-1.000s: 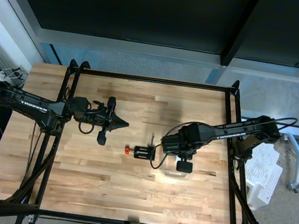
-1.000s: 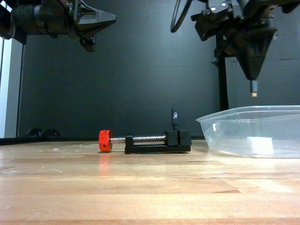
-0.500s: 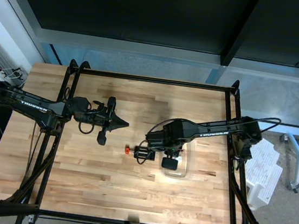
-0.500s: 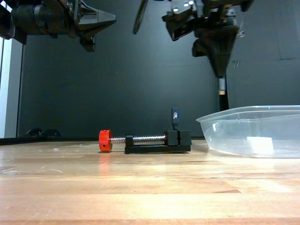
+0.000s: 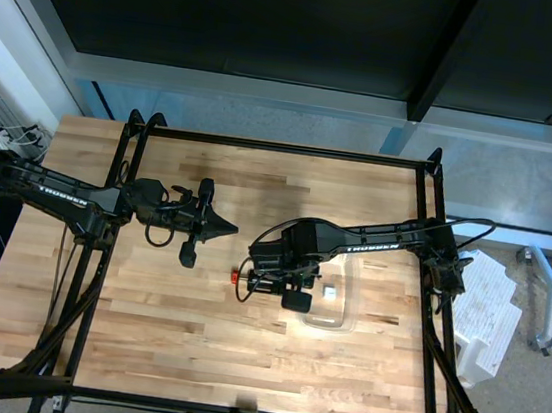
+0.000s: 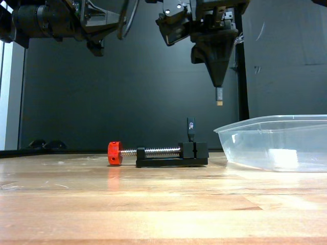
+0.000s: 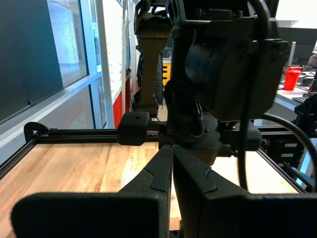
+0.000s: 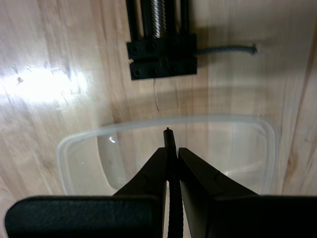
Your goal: Pick the USB-C connector and install on taskboard
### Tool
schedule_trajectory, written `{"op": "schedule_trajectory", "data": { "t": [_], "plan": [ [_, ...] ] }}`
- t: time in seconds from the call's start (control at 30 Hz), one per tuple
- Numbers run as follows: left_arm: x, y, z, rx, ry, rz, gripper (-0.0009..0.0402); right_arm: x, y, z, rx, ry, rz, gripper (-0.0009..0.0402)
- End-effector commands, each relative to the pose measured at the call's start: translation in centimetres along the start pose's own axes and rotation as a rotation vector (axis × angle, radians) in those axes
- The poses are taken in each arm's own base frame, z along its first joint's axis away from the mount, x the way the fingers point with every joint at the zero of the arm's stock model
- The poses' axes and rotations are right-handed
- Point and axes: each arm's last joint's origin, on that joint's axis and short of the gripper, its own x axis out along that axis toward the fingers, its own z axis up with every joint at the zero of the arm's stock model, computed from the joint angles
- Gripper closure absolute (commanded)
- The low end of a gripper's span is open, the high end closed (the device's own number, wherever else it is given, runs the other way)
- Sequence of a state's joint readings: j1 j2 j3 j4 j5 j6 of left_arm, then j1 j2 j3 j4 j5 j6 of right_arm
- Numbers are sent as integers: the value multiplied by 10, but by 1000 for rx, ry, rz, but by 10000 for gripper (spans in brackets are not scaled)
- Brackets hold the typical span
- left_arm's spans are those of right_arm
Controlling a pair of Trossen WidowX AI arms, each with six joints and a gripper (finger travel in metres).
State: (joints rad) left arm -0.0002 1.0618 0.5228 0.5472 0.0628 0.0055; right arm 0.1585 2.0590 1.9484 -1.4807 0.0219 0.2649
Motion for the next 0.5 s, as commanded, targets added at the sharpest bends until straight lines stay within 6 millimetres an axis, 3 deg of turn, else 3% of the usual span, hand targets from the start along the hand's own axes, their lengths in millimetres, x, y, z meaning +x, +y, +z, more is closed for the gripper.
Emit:
{"op": "schedule_trajectory", "data": {
  "t": [0.03, 0.5],
  "plan": [
    [0, 0, 0, 0, 0, 0, 393, 0, 1, 7, -8, -9, 7, 394],
    [0, 0, 0, 0, 0, 0, 393, 3, 2, 25, -23, -20, 10, 394]
  ]
}}
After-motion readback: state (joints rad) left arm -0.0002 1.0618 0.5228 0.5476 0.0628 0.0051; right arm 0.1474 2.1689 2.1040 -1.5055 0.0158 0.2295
